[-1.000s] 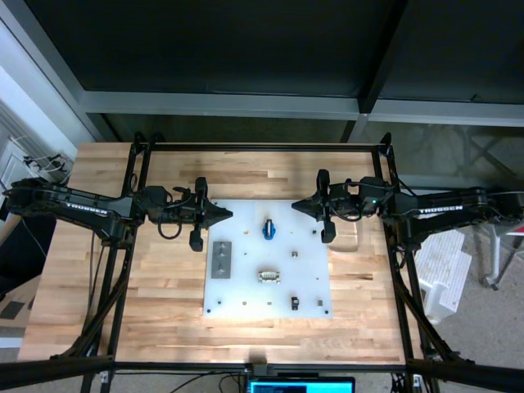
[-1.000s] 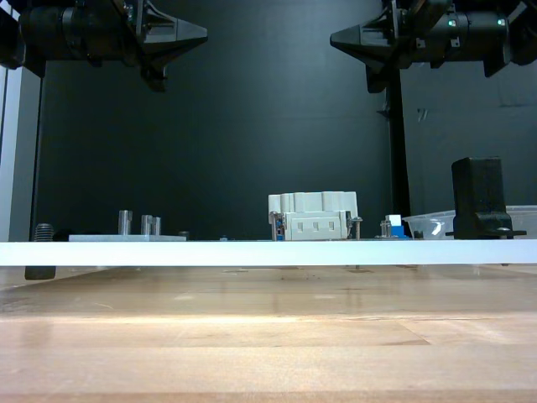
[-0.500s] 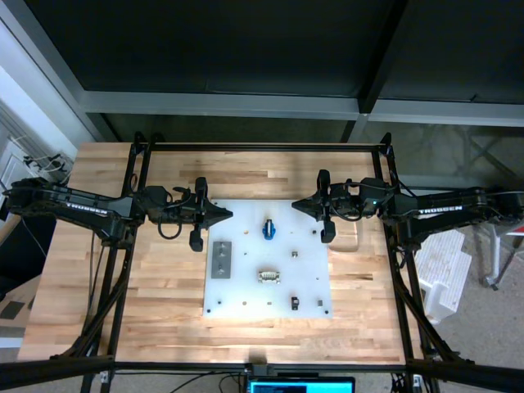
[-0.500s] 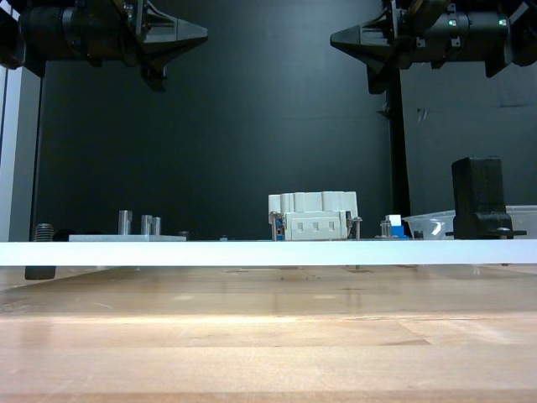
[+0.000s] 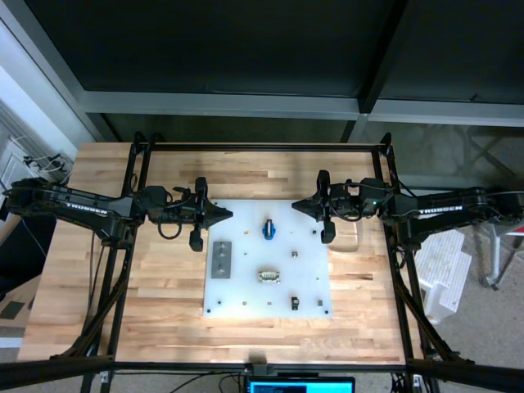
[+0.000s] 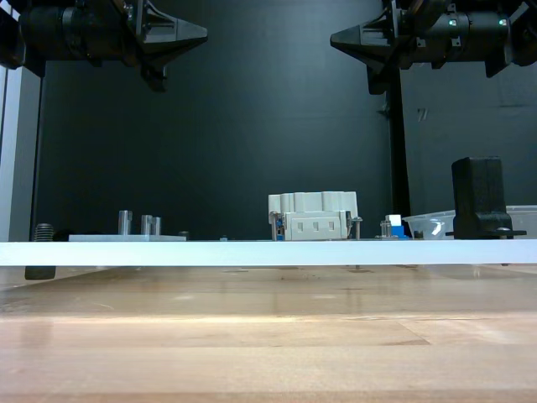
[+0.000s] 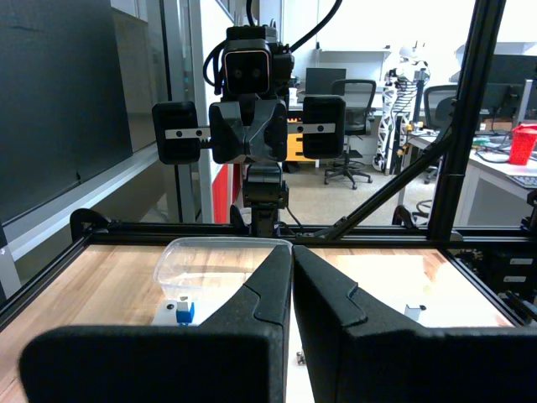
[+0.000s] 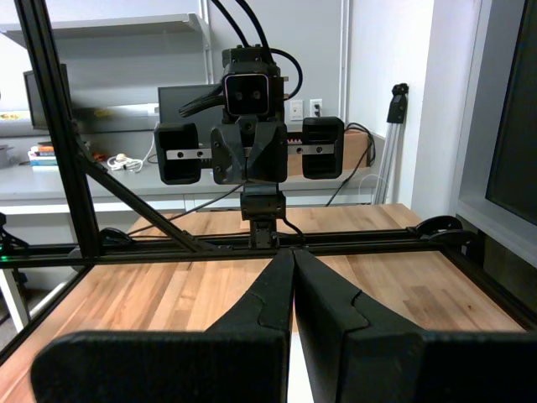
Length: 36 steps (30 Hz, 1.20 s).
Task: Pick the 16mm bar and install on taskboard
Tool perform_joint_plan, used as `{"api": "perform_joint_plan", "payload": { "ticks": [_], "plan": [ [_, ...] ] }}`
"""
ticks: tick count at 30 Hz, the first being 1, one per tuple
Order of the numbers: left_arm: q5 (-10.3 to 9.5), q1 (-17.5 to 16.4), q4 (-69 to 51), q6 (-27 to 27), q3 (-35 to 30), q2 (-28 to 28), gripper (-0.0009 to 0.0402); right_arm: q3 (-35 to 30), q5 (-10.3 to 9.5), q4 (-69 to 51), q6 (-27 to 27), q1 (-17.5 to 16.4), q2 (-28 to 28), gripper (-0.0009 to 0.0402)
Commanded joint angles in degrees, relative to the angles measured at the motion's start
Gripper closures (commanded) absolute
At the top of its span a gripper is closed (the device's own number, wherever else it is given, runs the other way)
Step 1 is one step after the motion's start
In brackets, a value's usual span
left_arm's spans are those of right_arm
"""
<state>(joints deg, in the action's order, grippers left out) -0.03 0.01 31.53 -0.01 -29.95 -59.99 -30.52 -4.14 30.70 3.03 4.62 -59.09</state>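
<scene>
Smooth white taskboard (image 5: 237,288), glossy wooden tabletop (image 5: 160,307)

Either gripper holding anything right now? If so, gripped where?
Nothing is held. The left gripper and right gripper are both shut with nothing between their fingers, facing each other high above the taskboard.

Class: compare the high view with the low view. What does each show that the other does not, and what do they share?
High view only: the taskboard's full outline and the whole top of the table.

Low view only: pegs standing up from the grey block, and the board sitting raised off the table.

Both: the white connector, the left end effector near the board's far left corner, and the right end effector near its far edge. Both end effectors are shut and hang high above the board.
</scene>
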Motion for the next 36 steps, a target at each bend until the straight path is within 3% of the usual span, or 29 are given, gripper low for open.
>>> {"api": "perform_joint_plan", "payload": {
  "ticks": [1,36],
  "plan": [
    [0.00,0.00,0.00,0.00,0.00,-0.02,0.0393,-0.04,0.02,-0.04,-0.07,0.00,-0.04,0.0393],
    [0.00,0.00,0.00,0.00,0.00,-0.02,0.0393,-0.04,0.02,-0.90,-0.07,0.00,-0.15,0.0393]
  ]
}}
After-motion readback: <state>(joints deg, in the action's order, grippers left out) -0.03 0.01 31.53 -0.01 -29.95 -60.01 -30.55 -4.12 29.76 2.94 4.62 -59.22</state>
